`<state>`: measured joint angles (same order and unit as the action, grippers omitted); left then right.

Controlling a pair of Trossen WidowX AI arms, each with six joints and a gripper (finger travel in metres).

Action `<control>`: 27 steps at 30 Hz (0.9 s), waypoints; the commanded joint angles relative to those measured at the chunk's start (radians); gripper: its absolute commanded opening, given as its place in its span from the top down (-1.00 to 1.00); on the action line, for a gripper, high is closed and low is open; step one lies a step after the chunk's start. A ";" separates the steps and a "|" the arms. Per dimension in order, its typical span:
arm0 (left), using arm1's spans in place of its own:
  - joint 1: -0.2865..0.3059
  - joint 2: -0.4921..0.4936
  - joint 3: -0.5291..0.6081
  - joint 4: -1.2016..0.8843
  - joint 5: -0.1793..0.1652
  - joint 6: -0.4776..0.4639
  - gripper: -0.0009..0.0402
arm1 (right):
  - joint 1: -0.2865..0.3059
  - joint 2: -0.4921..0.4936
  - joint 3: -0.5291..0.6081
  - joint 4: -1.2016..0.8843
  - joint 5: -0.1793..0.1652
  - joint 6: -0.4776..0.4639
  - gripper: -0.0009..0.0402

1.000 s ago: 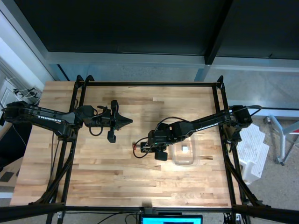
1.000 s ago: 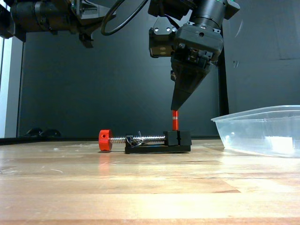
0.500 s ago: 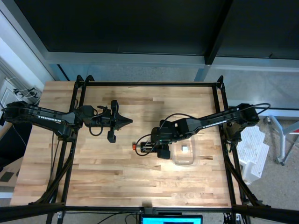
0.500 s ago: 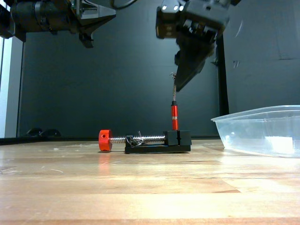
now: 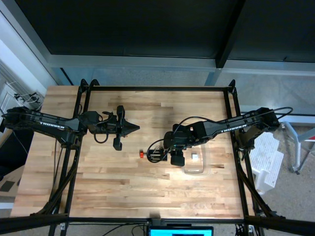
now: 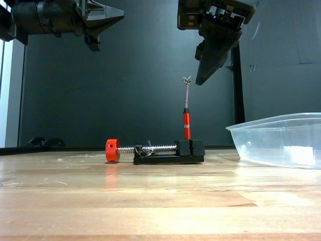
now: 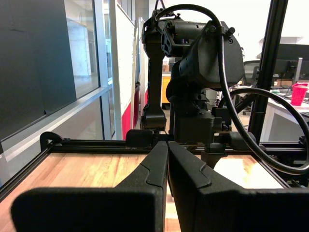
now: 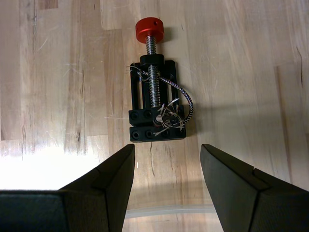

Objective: Pick the RCA connector and install on taskboard

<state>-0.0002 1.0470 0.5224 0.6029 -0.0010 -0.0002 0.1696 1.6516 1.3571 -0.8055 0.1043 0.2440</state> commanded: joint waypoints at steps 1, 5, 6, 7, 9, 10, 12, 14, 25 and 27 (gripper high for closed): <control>0.000 0.000 0.000 0.000 0.000 0.000 0.96 | 0.001 -0.011 0.001 0.005 0.000 -0.008 0.05; 0.000 0.000 0.000 0.000 0.000 0.000 0.96 | -0.002 -0.051 -0.003 0.007 0.000 -0.048 0.12; 0.000 0.000 0.000 0.000 0.000 0.000 0.96 | -0.004 -0.064 -0.007 0.011 0.000 -0.060 0.15; 0.000 0.000 0.000 0.000 0.000 0.000 0.96 | -0.006 -0.080 -0.013 0.016 0.000 -0.069 0.19; 0.000 0.000 0.000 0.000 0.000 0.000 0.96 | -0.011 -0.109 -0.033 0.040 -0.001 -0.081 0.27; 0.000 0.000 0.000 0.000 0.000 0.000 0.96 | -0.013 -0.127 -0.050 0.063 -0.006 -0.090 0.32; 0.000 0.000 0.000 0.000 0.000 0.000 0.96 | -0.024 -0.171 -0.094 0.123 -0.034 -0.101 0.42; 0.000 0.000 0.000 0.000 0.000 0.000 0.96 | -0.039 -0.220 -0.145 0.188 -0.057 -0.105 0.52; 0.000 0.000 0.000 0.000 0.000 0.000 0.96 | -0.117 -0.468 -0.397 0.511 -0.054 -0.177 0.94; 0.000 0.000 0.000 0.000 0.000 0.000 0.96 | -0.124 -0.499 -0.434 0.577 -0.054 -0.192 0.95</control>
<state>-0.0002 1.0470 0.5228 0.6029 -0.0006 -0.0002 0.0502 1.1694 0.9459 -0.2695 0.0490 0.0612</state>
